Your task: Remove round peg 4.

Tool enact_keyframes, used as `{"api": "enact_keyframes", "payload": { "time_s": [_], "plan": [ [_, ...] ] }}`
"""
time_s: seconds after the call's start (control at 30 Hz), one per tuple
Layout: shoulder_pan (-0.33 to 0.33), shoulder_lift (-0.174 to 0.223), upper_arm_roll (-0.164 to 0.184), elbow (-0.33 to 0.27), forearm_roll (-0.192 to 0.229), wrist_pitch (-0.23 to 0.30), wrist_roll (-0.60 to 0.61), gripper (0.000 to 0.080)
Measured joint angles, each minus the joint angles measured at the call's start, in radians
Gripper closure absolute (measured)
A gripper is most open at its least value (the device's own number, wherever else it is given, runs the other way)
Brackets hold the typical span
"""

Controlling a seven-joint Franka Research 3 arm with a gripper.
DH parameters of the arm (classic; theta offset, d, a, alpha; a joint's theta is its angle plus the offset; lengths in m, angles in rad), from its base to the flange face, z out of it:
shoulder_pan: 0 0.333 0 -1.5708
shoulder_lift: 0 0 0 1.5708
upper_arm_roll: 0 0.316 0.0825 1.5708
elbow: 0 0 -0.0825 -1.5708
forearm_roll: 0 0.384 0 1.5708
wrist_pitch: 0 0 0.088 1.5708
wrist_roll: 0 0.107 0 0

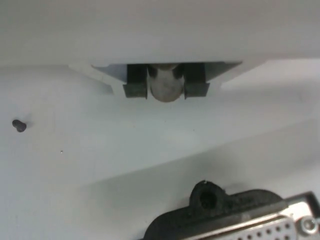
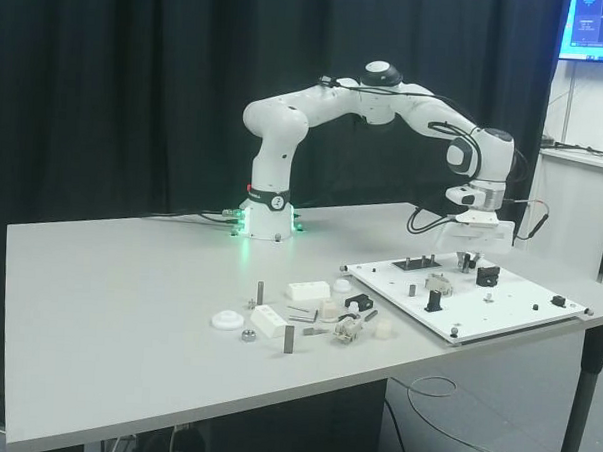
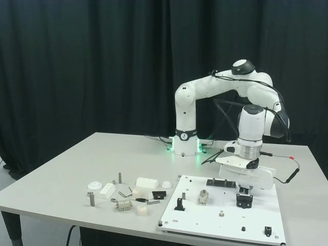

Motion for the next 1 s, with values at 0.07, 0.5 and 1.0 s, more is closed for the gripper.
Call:
{"api": "enact_keyframes", "payload": {
  "time_s": [0.07, 0.5, 1.0],
  "plan": [
    [0.0, 0.0, 0.001, 0.0, 0.0, 0.001, 0.0, 0.0651],
    [0.002, 0.0, 0.002, -0.002, 0.0, 0.006, 0.0, 0.0651],
    [0.016, 0.0, 0.003, -0.01, -0.012, 0.028, 0.021, 0.0651]
  ]
}}
